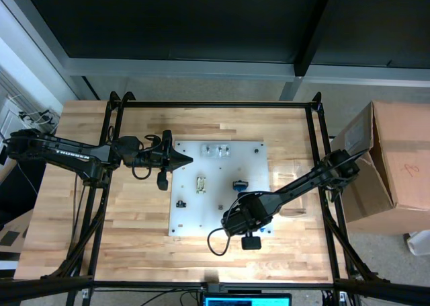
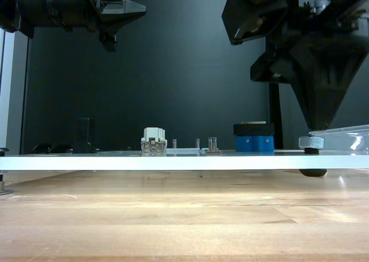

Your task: Pick the M12 nut and place it on its threads and fasten

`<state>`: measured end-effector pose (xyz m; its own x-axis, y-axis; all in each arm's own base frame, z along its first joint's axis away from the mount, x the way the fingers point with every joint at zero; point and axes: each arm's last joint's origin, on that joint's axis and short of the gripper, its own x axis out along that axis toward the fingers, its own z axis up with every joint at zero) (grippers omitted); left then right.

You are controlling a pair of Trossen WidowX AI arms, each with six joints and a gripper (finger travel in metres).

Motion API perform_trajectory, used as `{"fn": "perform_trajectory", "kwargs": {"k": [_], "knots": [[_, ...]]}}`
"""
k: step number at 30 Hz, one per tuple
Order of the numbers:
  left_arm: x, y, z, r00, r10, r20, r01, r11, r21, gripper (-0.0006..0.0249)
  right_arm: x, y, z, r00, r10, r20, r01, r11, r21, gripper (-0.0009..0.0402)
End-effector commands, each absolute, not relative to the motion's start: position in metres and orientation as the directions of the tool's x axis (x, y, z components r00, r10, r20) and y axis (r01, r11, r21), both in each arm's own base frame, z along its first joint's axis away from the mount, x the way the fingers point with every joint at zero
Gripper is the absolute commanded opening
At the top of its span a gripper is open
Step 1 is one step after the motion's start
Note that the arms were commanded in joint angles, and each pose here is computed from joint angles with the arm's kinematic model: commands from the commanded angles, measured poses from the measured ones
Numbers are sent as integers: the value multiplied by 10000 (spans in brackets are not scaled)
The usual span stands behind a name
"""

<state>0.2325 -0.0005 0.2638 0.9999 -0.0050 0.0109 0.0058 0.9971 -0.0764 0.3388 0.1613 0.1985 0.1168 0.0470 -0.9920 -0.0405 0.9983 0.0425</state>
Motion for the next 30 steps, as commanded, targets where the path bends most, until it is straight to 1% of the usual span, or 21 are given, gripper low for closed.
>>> {"fn": "perform_trajectory", "kwargs": {"k": [1, 3, 4, 10, 13, 14, 15, 16, 18, 19, 20, 23, 25, 26, 30], "knots": [[2326, -4, 2637, 9999, -46, 105, 54, 9971, -760, 0, 3380, 1606, 2014, 1194, 352, -9922, -391, 9988, 307, 0], [2326, -4, 2637, 9999, -46, 105, 54, 9971, -764, 0, 3379, 1589, 2000, 1318, -46, -9913, -377, 9992, -96, 0], [2326, -4, 2637, 9999, -46, 105, 54, 9971, -764, 0, 3380, 1578, 1982, 1360, -130, -9906, -385, 9991, -184, 0], [2326, -4, 2637, 9999, -46, 105, 54, 9971, -760, 0, 3387, 1564, 1822, 1433, -97, -9896, -478, 9987, -167, 0], [2326, -4, 2637, 9999, -46, 105, 54, 9971, -764, 0, 3388, 1566, 1816, 1420, -78, -9898, -454, 9989, -143, 0], [2326, -4, 2637, 9999, -46, 105, 54, 9971, -760, 0, 3386, 1570, 1818, 1376, 37, -9905, -470, 9989, -28, 0], [2326, -4, 2637, 9999, -46, 105, 54, 9971, -760, 0, 3382, 1575, 1820, 1289, 236, -9914, -493, 9986, 173, 0], [2326, -5, 2637, 9999, -50, 105, 57, 9971, -764, 0, 3376, 1585, 1825, 1131, 600, -9918, -538, 9971, 542, 0], [2326, -4, 2637, 9999, -46, 105, 54, 9971, -764, 0, 3366, 1610, 1831, 745, 1437, -9868, -616, 9883, 1392, 0], [2326, -5, 2637, 9999, -50, 105, 57, 9971, -764, 0, 3364, 1618, 1836, 646, 1630, -9845, -606, 9854, 1591, 0], [2326, -4, 2637, 9999, -46, 105, 54, 9971, -764, 0, 3362, 1619, 1844, 605, 1644, -9845, -516, 9855, 1614, 0], [2326, -4, 2637, 9999, -46, 105, 54, 9971, -764, 0, 3358, 1607, 1871, 635, 1369, -9886, -287, 9904, 1353, 0], [2326, -5, 2637, 9999, -50, 105, 57, 9971, -764, 0, 3350, 1602, 1886, 632, 1330, -9891, -256, 9910, 1316, 0], [2326, -5, 2637, 9999, -50, 105, 57, 9971, -764, 0, 3346, 1595, 1897, 682, 1227, -9901, -192, 9924, 1217, 0], [2326, -4, 2637, 9999, -46, 105, 54, 9971, -760, 0, 3327, 1560, 1931, 946, 370, -9948, 73, 9993, 379, 0]]}}
